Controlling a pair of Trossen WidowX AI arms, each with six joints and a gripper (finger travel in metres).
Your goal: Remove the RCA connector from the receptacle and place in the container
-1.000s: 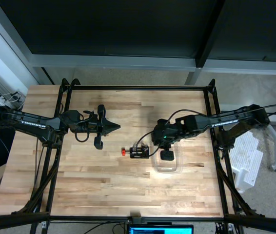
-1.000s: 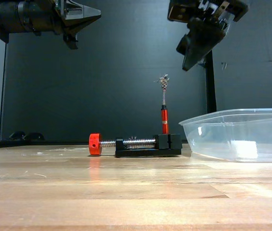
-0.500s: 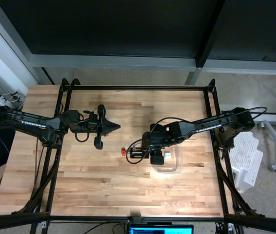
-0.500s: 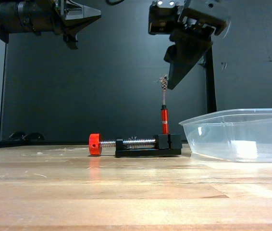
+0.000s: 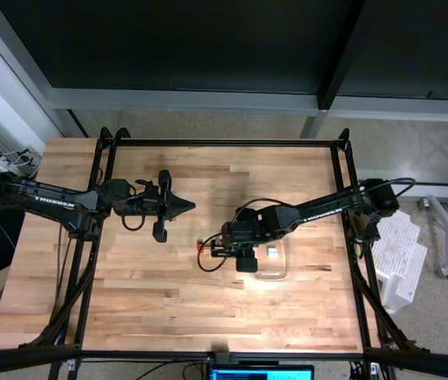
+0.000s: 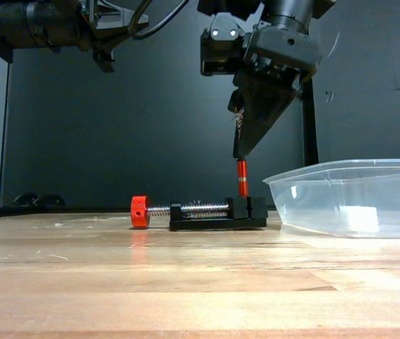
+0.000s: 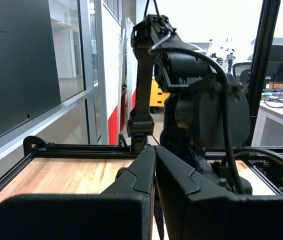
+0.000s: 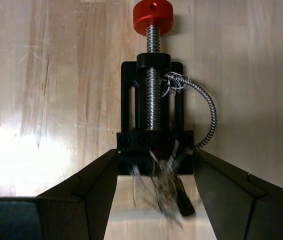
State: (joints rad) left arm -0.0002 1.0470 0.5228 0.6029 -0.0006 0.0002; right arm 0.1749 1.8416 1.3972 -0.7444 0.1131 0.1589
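Observation:
The receptacle point(image 6: 214, 212), a black block with a red knob point(image 6: 139, 211), lies on the table. Upright in its right end stands the RCA connector point(image 6: 242, 178), a red body with a braided wire rising from it. My right gripper point(image 6: 244, 138) hangs point-down over that wire. In the right wrist view it point(image 8: 155, 195) is open, with the frayed wire end point(image 8: 164, 186) between its fingers point(image 8: 96, 187) and the receptacle point(image 8: 154, 107) below. The clear container point(image 6: 348, 201) sits just right of the block. My left gripper point(image 5: 186, 206) is shut and held high at the left.
A small white cube point(image 5: 271, 252) lies in the container point(image 5: 283, 271). The right arm's cable loops near the block. The black frame rails point(image 5: 101, 182) run along the table's edges. Bare wood lies in front of the block.
My right gripper has moved left from above the container and come down over the connector's wire. The left arm has not moved.

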